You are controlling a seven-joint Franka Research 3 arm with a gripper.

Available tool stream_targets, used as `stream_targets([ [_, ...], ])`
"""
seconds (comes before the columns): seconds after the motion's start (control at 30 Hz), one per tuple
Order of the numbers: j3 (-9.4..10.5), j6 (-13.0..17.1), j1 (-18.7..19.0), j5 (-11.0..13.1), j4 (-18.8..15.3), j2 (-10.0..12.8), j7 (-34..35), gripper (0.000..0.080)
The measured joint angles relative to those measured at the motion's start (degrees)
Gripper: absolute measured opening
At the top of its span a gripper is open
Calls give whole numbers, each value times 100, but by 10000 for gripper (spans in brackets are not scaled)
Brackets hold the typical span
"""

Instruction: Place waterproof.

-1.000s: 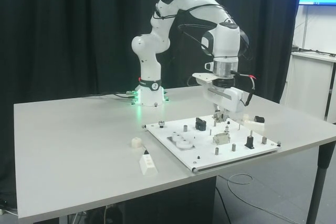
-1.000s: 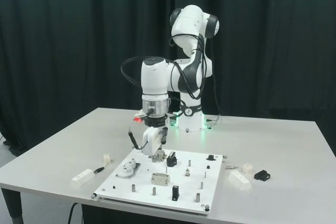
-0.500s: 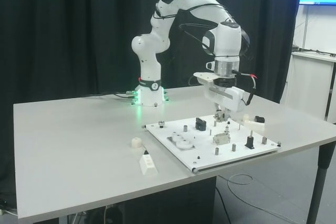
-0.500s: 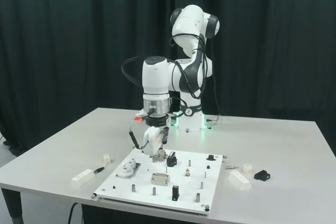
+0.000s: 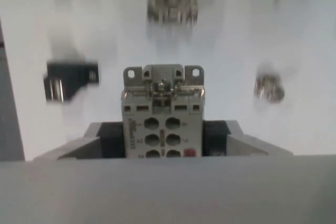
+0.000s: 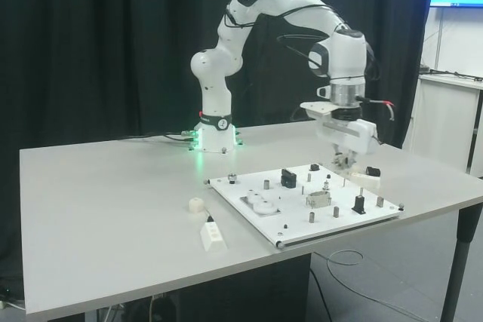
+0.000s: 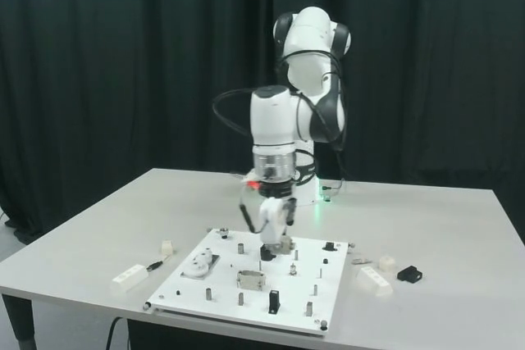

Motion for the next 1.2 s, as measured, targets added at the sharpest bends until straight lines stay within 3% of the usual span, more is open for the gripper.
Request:
stream_targets([
  [0.27,-10,58,381,82,153,148,247,310],
  [0.6,-196,95,906,539,500,559,458,310],
  [0.93,-866,36,1653,1166,932,1240,520,310],
  [1.2,-1516,-343,2157,1622,1301,1854,520,310],
])
